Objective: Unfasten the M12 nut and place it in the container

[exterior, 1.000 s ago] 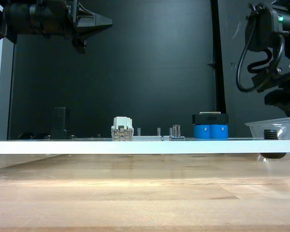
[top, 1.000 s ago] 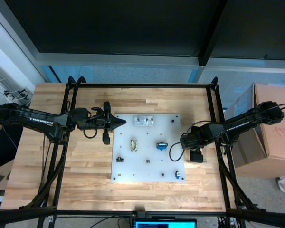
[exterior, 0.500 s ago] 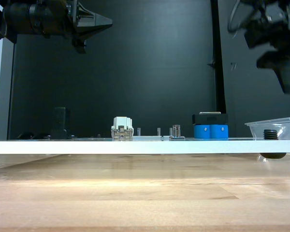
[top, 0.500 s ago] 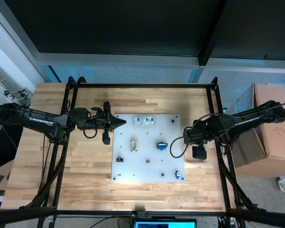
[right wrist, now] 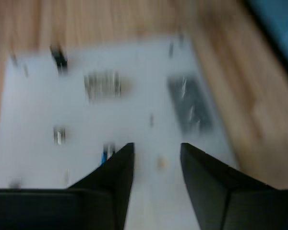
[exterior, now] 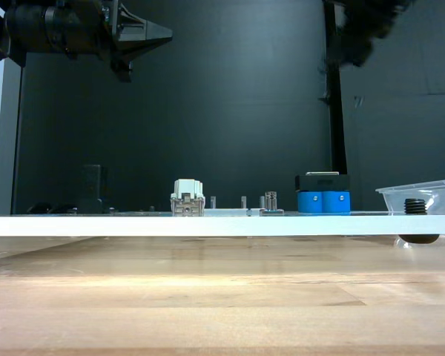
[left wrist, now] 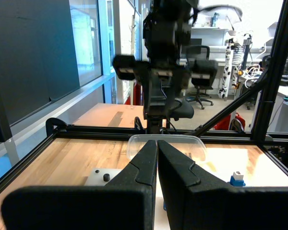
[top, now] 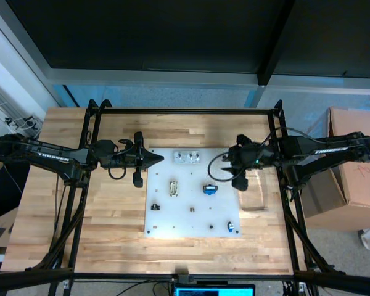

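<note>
The black ribbed stud (exterior: pixel 415 205) stands bare near the board's near right edge, with no nut on its ribs. I cannot tell where the small silver nut is; no view shows it. The clear container (top: pixel 254 198) lies on the table just right of the white board (top: pixel 172 216); whether it holds the nut I cannot tell. My right gripper (top: pixel 234 168) hangs high over the board's far right part. In the right wrist view its fingers (right wrist: pixel 120 167) stand apart with nothing between them. My left gripper (top: pixel 159 158) hovers shut above the board's far left edge.
On the board stand a blue connector (top: pixel 209 189), a white connector (top: pixel 173 188), a silver post (exterior: pixel 271 200) and a small blue-and-white part (top: pixel 232 227). A black frame (top: pixel 185 111) rings the table. A cardboard box (top: pixel 357 172) sits off the right edge.
My right gripper has risen from above the container and swung left and away, over the board's far right part. The container now shows uncovered. The left arm has not moved.
</note>
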`<move>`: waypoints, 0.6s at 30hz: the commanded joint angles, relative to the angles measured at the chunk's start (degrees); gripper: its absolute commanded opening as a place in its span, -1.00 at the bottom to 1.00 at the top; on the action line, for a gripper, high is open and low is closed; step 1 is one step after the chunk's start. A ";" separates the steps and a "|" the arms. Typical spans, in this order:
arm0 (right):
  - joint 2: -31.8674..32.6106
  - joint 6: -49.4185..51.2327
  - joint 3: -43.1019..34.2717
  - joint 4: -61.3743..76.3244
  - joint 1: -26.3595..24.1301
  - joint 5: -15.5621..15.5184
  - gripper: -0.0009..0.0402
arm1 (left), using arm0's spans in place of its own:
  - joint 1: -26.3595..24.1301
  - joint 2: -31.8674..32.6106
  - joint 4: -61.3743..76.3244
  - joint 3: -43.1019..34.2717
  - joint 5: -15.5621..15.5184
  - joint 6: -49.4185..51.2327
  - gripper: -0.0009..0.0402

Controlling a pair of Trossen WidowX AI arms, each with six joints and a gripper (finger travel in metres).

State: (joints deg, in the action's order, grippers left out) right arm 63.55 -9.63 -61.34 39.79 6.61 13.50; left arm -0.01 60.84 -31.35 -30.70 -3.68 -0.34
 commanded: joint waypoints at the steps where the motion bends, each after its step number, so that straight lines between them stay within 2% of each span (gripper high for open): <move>1: -1.31 3.82 1.97 -10.73 -1.95 -2.29 -0.60 | 0.02 0.02 -0.02 -0.02 0.00 -0.02 -0.96; 3: -1.95 4.85 3.41 -17.57 -3.45 -6.23 -0.75 | 0.00 0.02 0.00 0.00 0.00 -0.02 -0.96; 6: -2.45 5.73 6.67 -28.06 -4.72 -9.20 -0.97 | 0.00 0.02 -0.02 0.00 0.00 -0.02 -0.96; 9: -2.80 5.77 10.49 -37.94 -5.29 -9.11 -0.92 | 0.02 0.02 -0.02 -0.02 0.00 -0.02 -0.96; 13: -2.80 5.79 16.17 -49.88 -6.23 -9.55 -0.96 | 0.02 0.02 -0.04 0.00 0.00 -0.02 -0.96; 16: -2.80 5.60 20.90 -58.82 -8.07 -14.97 -0.95 | 0.00 0.02 0.00 0.00 0.00 -0.02 -0.96; 18: -2.78 5.42 23.78 -63.63 -8.55 -14.88 -0.95 | 0.00 0.02 0.02 -0.02 0.00 -0.02 -0.96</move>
State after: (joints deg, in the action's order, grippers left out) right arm 60.73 -4.01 -39.22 -20.88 -1.67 -1.48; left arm -0.01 60.84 -31.35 -30.70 -3.68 -0.36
